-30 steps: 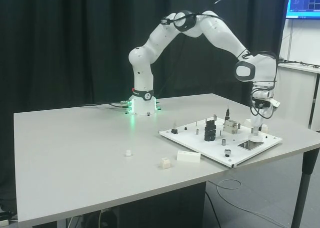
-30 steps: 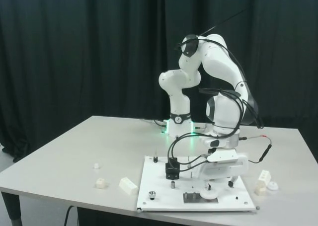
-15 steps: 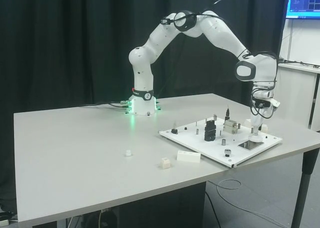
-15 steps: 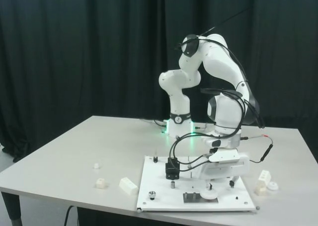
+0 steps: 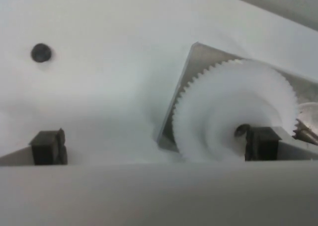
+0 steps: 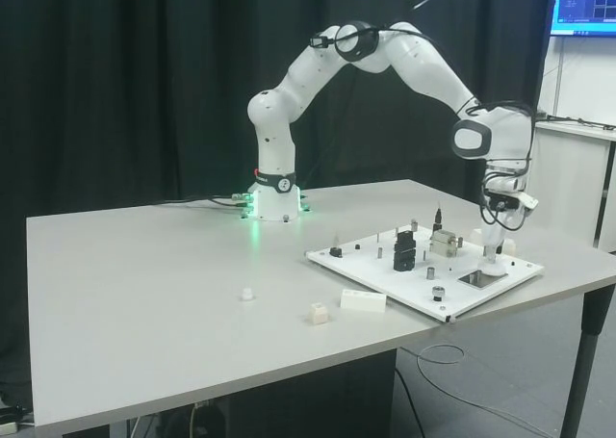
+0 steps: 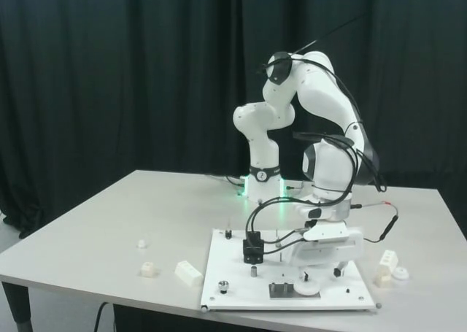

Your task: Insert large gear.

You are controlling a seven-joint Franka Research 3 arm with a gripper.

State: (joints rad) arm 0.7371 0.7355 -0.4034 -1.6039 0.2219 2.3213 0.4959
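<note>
The large white gear (image 5: pixel 233 119) lies flat on the white board (image 5: pixel 99 92), overlapping a grey metal plate (image 5: pixel 198 62). My gripper (image 5: pixel 154 146) hovers just above it and is open. One black fingertip (image 5: pixel 261 142) is over the gear's hub and the other fingertip (image 5: pixel 47 146) stands far off to the side over bare board. In the room views the gear (image 7: pixel 306 287) sits near the board's front edge with the gripper (image 7: pixel 319 271) a little above it. From the first room camera, the gripper (image 6: pixel 491 245) hangs over the gear (image 6: pixel 490 262).
The board (image 6: pixel 366 265) carries a black block (image 6: pixel 403 250), a grey block (image 6: pixel 443 243), several pegs and a small knob (image 6: pixel 438 293). Loose white parts (image 6: pixel 363 300) (image 6: pixel 317 312) (image 6: pixel 247 293) lie on the grey table (image 6: pixel 144 284). More white parts (image 7: pixel 387 262) sit beside the board.
The wrist and gripper have lifted slightly above the board. The gear stays in place on the board.
</note>
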